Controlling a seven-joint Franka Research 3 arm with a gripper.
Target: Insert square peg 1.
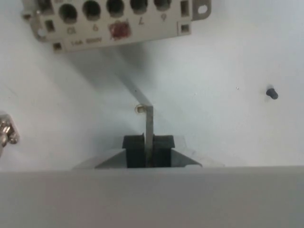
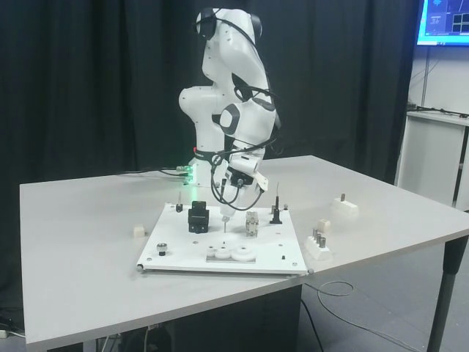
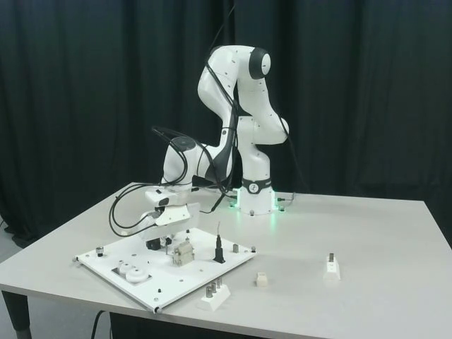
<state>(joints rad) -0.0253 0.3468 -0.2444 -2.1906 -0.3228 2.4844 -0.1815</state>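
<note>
The jaws [image 1: 148,142] are shut tight on the thin square peg [image 1: 148,124]. It stands upright, tip pointing down at the white board [image 2: 183,246] just below.

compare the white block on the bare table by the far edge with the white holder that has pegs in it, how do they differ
The white block stands alone, away from the white board; the peg holder sits right by the board's edge. The block looks bare on top; the holder carries upright grey pegs. Both are white and rest on the grey table.
</note>
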